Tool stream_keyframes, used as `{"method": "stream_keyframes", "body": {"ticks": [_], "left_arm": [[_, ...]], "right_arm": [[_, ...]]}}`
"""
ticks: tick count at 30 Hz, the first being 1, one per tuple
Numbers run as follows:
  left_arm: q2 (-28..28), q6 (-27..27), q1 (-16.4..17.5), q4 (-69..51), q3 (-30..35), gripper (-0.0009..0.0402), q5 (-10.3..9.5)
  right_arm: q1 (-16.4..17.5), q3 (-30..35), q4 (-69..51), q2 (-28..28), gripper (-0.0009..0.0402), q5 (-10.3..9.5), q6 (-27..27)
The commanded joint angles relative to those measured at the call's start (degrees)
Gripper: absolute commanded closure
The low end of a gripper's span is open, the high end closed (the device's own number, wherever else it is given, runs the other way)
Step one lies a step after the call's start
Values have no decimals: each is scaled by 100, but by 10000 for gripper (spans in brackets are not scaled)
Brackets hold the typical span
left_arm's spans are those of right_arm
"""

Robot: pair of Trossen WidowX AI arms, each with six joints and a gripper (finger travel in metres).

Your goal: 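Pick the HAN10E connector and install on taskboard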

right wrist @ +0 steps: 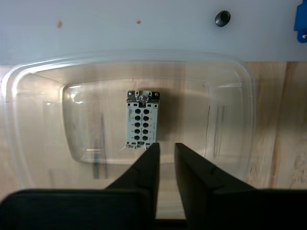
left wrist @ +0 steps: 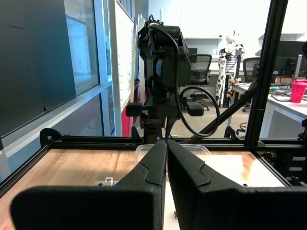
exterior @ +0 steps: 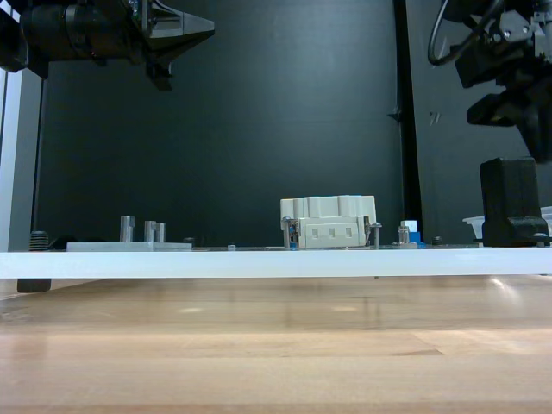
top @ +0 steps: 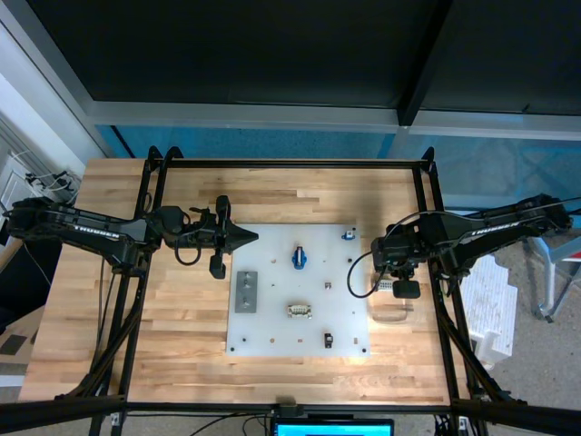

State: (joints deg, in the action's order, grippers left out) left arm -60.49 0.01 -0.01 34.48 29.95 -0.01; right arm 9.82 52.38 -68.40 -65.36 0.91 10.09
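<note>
The HAN10E connector (right wrist: 141, 125), a pale block with two rows of contact holes, lies flat in a clear plastic tray (right wrist: 242, 96) just off the right edge of the white taskboard (top: 272, 327). My right gripper (right wrist: 165, 146) hovers over the tray with its tips just short of the connector. Its fingers are open only a narrow gap and hold nothing. In the high view it hangs at the board's right edge (top: 404, 289). My left gripper (top: 252, 236) is shut and empty, held high over the board's far left corner.
The board carries a grey metal block (top: 246, 292), a blue part (top: 300, 258), small black fittings (top: 329, 341) and a pale connector housing (top: 300, 311) near its middle, which stands upright in the low view (exterior: 328, 222). A black frame borders the table.
</note>
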Motion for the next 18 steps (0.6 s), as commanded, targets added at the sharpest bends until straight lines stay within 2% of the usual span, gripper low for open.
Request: {"method": "stream_keyframes", "body": {"ticks": [1,6,8,11,18], "left_arm": [[0,0,0,2,0,392,0],[0,0,0,2,0,392,0],[0,0,0,0,0,392,0],[0,0,0,2,0,392,0],[0,0,0,2,0,392,0]], "right_arm": [[87,-151,153,-2,299,17,22],[221,-310,297,-2,227,22,195],[308,-363,339,-2,201,127,280],[417,-431,361,-2,165,109,391],[511,-531,566,-205,111,127,599]]}}
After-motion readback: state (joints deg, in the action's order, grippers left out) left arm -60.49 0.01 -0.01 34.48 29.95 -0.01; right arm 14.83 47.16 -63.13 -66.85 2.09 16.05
